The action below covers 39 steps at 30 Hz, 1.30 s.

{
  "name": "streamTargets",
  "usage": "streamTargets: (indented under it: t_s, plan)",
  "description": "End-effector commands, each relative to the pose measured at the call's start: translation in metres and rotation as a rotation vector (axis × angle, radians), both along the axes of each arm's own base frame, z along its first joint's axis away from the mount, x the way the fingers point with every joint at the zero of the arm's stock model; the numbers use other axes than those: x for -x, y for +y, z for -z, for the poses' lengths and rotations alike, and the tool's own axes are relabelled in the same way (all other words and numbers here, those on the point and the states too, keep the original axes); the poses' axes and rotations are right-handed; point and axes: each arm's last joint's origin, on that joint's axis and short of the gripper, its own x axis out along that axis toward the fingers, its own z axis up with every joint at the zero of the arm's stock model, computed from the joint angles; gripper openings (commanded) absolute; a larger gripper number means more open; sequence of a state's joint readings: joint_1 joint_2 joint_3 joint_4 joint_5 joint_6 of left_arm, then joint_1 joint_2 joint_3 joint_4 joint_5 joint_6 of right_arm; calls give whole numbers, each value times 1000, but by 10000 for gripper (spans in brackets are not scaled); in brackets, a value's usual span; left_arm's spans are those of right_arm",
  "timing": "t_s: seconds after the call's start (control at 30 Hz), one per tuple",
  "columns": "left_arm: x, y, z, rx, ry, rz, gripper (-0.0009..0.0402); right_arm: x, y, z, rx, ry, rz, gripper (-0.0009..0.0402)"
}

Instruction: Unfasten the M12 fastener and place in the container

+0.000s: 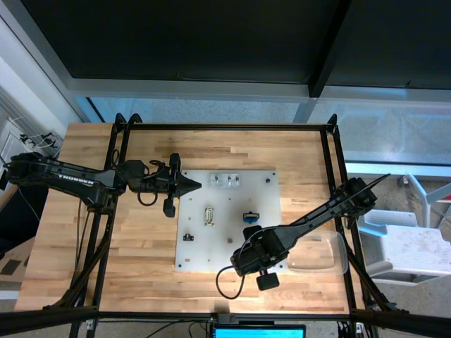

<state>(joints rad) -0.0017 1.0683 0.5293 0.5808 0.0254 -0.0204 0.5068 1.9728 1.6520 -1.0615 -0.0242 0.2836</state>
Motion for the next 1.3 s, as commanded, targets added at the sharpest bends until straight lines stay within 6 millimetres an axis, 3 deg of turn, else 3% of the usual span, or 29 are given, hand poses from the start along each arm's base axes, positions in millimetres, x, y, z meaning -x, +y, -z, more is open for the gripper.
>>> streamTargets:
  t_s: [0.03, 0.23, 0.67, 1.07, 1.3]
  plan:
    - [0, 0, 0, 0, 0, 0, 0, 0, 1, 1, -13, 8, 51, 0]
    - [0, 0, 0, 0, 0, 0, 0, 0, 2, 3, -52, 25, 121, 0]
    - [0, 0, 0, 0, 0, 0, 0, 4, 0, 41, -99, 29, 170, 0]
    - [0, 0, 0, 0, 0, 0, 0, 4, -5, 46, -96, 32, 187, 0]
    - [0, 0, 0, 0, 0, 0, 0, 8, -19, 38, 199, -86, 333, 0]
